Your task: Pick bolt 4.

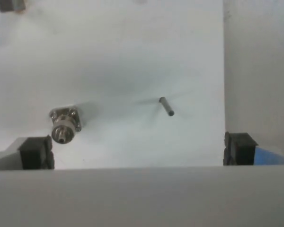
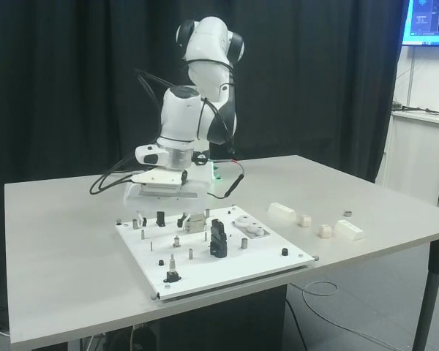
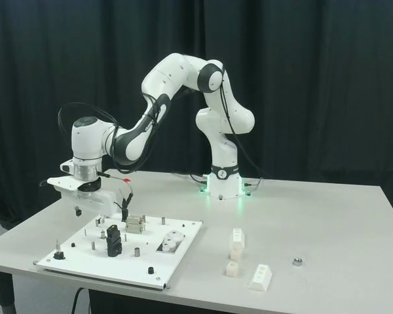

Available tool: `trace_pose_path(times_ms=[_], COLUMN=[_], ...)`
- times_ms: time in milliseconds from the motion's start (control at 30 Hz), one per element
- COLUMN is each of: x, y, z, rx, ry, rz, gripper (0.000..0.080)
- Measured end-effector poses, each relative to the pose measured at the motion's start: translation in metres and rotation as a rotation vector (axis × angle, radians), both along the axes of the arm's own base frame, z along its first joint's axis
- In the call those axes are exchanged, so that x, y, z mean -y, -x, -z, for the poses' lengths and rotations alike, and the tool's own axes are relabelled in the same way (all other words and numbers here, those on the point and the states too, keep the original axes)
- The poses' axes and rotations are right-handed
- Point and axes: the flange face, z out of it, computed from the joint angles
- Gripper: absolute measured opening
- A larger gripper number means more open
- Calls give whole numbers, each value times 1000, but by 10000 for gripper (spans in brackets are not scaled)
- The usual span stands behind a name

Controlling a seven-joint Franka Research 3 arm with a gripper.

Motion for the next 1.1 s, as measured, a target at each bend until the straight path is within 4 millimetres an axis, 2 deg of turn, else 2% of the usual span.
trace_pose_path(times_ms=[500, 1100], x=[7, 3], y=[3, 2], z=[-18, -47], rx=[21, 58], ry=[-14, -53], rz=[-23, -43], gripper=[800, 800])
